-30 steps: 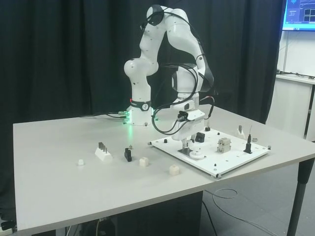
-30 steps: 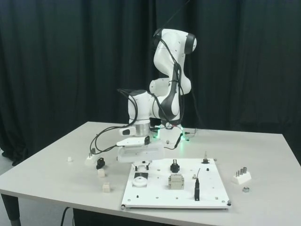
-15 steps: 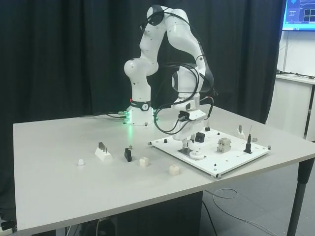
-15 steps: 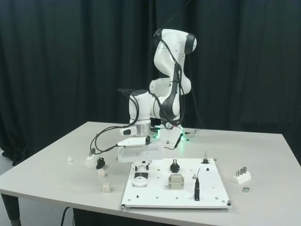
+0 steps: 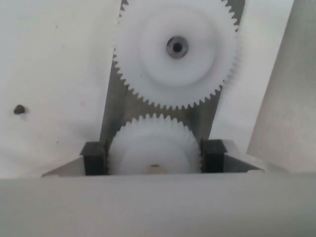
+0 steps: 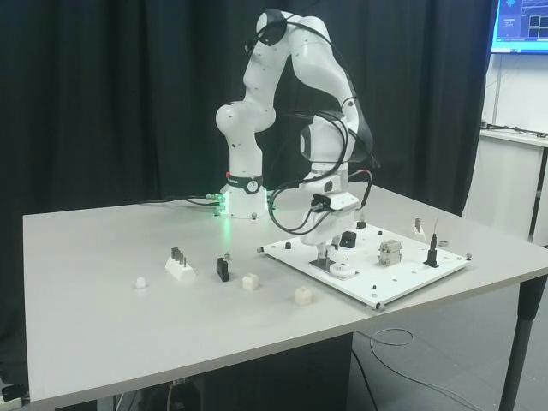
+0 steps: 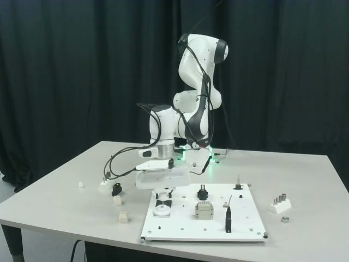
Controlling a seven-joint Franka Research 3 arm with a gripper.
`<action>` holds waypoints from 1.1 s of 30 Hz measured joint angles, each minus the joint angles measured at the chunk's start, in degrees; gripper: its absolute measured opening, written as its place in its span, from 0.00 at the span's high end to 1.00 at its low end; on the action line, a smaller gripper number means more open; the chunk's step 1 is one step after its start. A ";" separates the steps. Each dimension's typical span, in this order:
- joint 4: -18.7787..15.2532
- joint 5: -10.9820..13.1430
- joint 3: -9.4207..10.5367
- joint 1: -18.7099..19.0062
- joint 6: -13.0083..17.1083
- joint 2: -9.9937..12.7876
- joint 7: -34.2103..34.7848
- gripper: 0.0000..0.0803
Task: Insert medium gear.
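On the white board (image 7: 240,221) near the desk's (image 6: 103,291) front edge, the gripper (image 5: 155,157) grasps the medium gear (image 5: 154,145) between its black fingers (image 5: 94,157), the gear's teeth meeting those of the large gear (image 5: 177,52) on the grey plate (image 5: 114,106).

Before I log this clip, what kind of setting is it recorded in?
Most likely a robotics lab test cell. A white arm is bolted to a grey table, black curtains close off the back, and a white assembly board carries gears and small fixtures. A monitor glows at one side.
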 joint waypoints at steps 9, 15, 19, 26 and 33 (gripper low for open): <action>0.89 0.08 0.32 -0.29 -0.21 1.28 0.08 0.51; 1.45 0.12 0.64 -0.59 -0.78 1.71 0.27 0.51; 1.75 0.12 0.88 -0.86 -1.52 1.72 0.59 0.51; 2.54 0.12 1.59 -1.76 -2.22 2.00 0.66 0.51; 3.62 0.12 1.63 -2.14 -2.94 2.66 0.66 0.51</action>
